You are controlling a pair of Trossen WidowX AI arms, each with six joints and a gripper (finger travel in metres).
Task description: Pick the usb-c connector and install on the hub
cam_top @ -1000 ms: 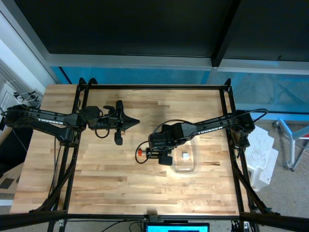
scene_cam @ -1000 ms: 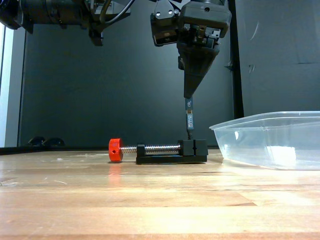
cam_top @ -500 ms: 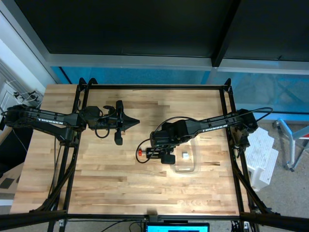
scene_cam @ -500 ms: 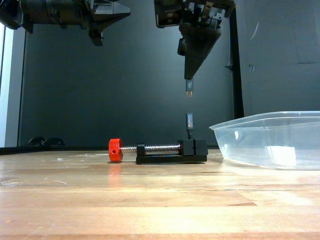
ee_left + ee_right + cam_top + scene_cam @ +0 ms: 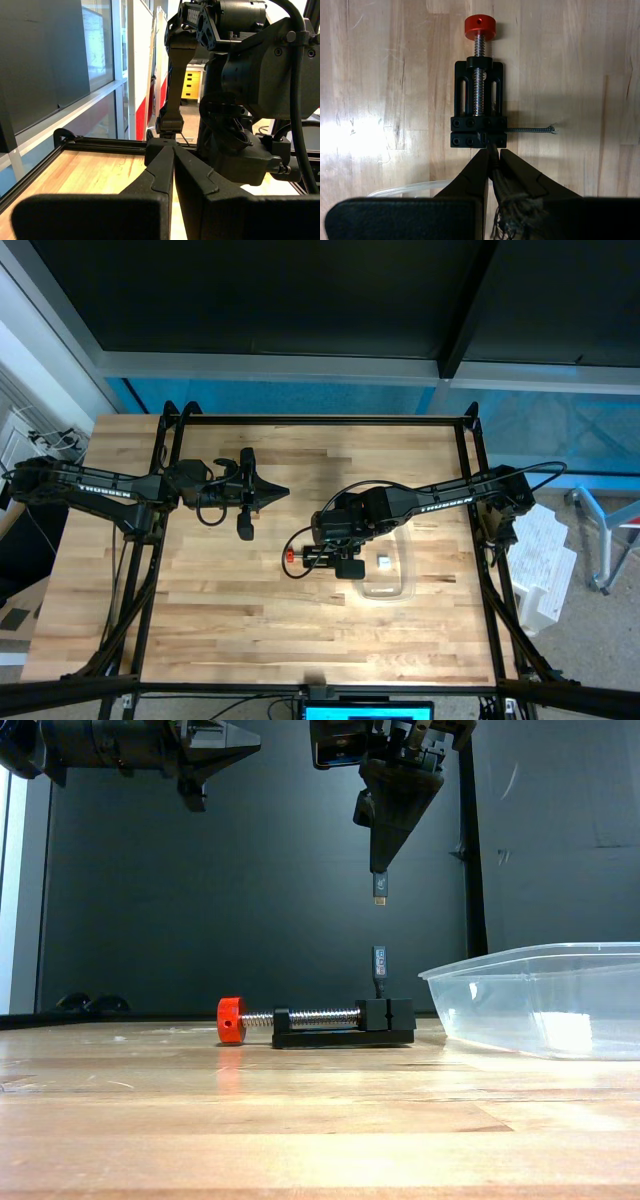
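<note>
At the upper left of the low view the left gripper (image 5: 250, 737) hangs high over the table (image 5: 300, 1120), pointing toward the centre, well apart from everything on the wood; its wrist view shows its two fingers (image 5: 160, 170) pressed flat together with nothing between them; in the high view it sits left of centre, up and to the left of the hub. Below centre in the low view lies the hub (image 5: 340, 1020), a black block flat on the table; an orange-red knob (image 5: 231, 1019) marks its left end, a bare screw thread runs from knob to block, and a thin dark pin (image 5: 379, 963) stands upright from its right end. Straight above that pin, at the top centre, the right gripper (image 5: 379, 872) points down, its jaws pinched on the usb-c connector (image 5: 379, 888), a tiny grey piece with a pale tip hanging below the fingertips; connector and pin stand in line but apart, with dark background showing between them. The right wrist view looks down on the hub, and a thin braided cable (image 5: 530, 130) runs sideways from its block across the wood. At the right of the low view a clear plastic tray (image 5: 560, 990) stands on the table near the hub's right end; in the high view a small white piece (image 5: 383, 562) lies inside it.
</note>
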